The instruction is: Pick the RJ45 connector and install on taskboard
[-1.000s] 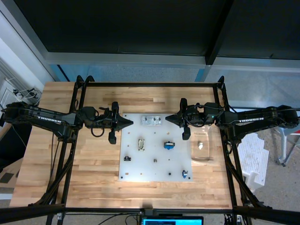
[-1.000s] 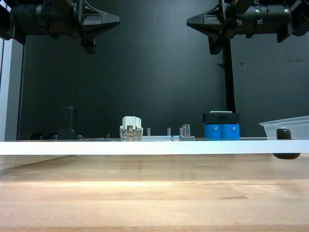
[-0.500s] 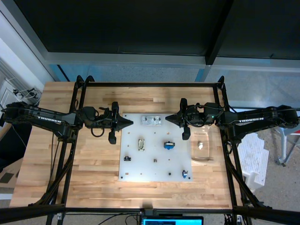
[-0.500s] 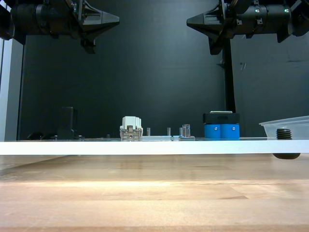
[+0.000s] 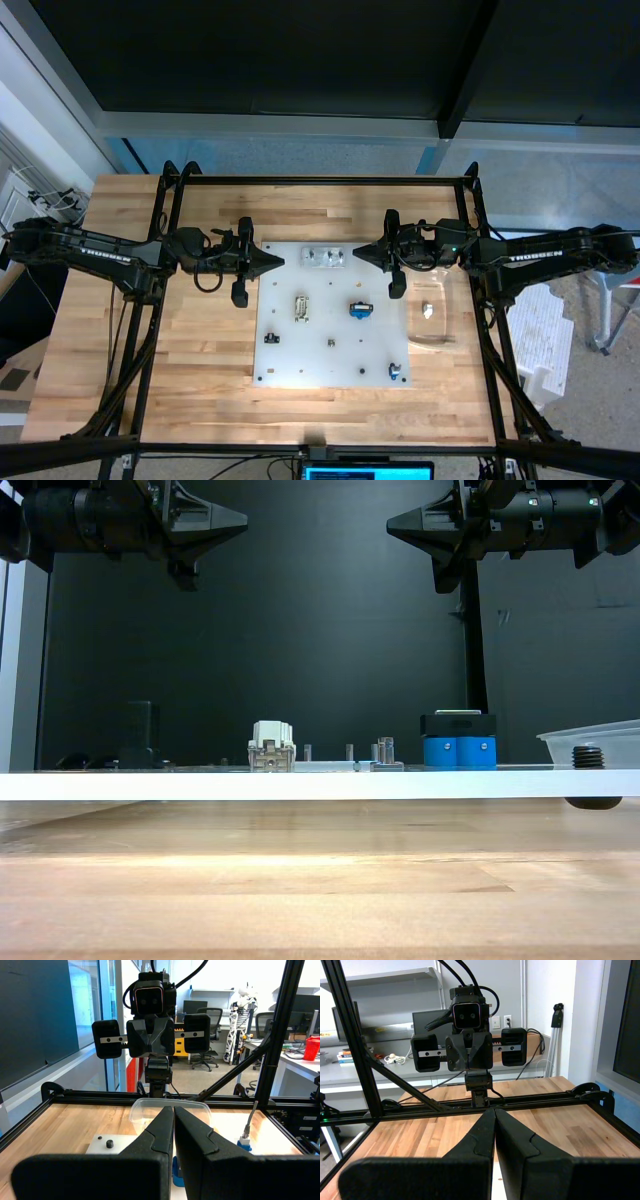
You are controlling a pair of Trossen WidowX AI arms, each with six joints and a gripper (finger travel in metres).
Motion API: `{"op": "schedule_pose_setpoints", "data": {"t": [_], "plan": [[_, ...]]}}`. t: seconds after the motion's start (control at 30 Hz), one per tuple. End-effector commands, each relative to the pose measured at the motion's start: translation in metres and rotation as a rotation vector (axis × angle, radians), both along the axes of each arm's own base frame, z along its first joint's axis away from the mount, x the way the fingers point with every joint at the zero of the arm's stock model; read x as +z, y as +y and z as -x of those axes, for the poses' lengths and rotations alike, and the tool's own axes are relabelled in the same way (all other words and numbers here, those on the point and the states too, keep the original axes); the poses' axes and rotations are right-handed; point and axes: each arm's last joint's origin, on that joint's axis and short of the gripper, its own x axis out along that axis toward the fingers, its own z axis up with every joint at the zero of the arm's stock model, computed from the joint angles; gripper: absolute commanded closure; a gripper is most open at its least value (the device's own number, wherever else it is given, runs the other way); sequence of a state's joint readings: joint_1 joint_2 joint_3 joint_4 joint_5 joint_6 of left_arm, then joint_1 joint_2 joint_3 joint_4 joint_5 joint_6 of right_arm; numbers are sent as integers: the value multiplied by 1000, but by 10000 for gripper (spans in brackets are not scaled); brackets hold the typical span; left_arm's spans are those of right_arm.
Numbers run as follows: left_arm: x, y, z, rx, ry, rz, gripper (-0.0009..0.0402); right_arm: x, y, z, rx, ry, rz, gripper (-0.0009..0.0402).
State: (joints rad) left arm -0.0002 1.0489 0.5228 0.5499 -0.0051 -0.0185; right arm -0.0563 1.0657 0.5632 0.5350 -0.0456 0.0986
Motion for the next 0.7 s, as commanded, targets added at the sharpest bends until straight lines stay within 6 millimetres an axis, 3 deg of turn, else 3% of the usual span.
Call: {"op": "schedule_pose_setpoints", "data": {"t": [0.03,0.7], "plan": [[0,0,0,0,0,0,393,0,0,0,-1,2,3,393],[0,0,0,0,0,0,393,-1,1,0,3,12,27,393]]}}
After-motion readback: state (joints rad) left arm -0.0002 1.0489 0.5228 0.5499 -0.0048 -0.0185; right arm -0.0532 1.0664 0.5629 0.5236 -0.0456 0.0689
